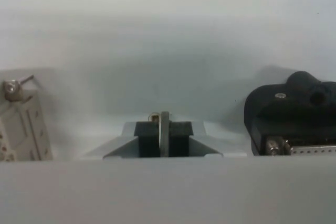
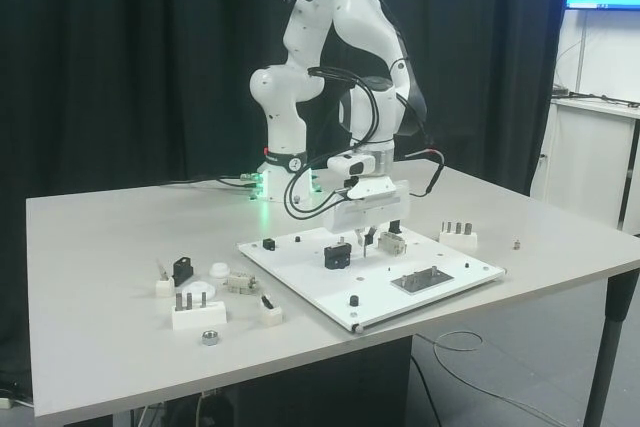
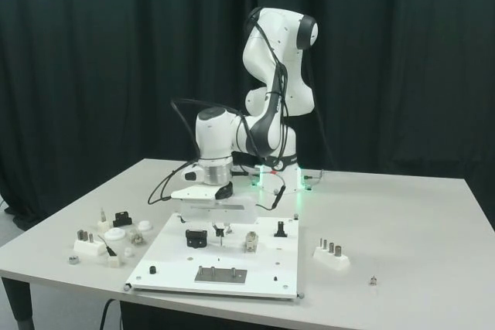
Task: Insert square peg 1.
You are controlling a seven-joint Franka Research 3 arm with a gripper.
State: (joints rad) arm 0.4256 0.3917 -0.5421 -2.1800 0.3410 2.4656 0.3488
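My gripper (image 1: 164,141) is shut on a thin grey metal square peg (image 1: 165,127), which stands upright between the two black finger pads (image 1: 145,139). In the room views the gripper (image 2: 368,235) (image 3: 220,229) hangs just above the middle of the white board (image 2: 440,292) (image 3: 271,280), and the peg's tip (image 3: 222,239) points down, close to the board surface. A grey plate with upright posts (image 2: 420,280) (image 3: 220,273) lies near the board's front edge, apart from the gripper.
On the board, a black connector block (image 1: 294,114) (image 3: 196,237) and a pale connector (image 1: 21,129) (image 3: 250,242) flank the gripper. A white holder with pegs (image 2: 458,235) (image 3: 331,255) stands off the board. Several small parts (image 2: 198,309) lie on the grey table's other side.
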